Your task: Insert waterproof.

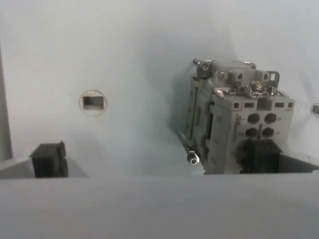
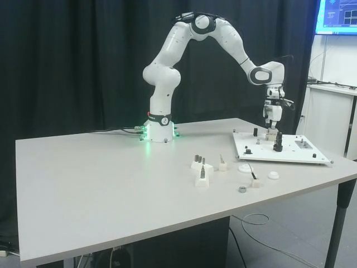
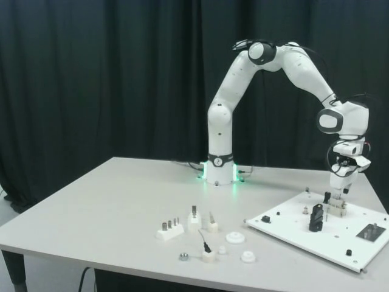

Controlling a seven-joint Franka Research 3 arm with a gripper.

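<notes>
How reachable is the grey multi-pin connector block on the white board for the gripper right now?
Probably yes. The gripper hangs just above the white board, right at the grey multi-pin connector block, with its fingers open and nothing seen blocking the way.

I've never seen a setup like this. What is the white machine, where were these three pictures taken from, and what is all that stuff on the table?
The white machine is a robot arm bolted to a grey table. Two pictures come from cameras standing in the room; the third comes from a camera on the arm's wrist, looking down. The arm's gripper hangs over a white board at the table's far side, just above a grey connector block mounted there. A black upright part stands on the board nearby. Several small white stands with pegs lie loose on the table.
</notes>
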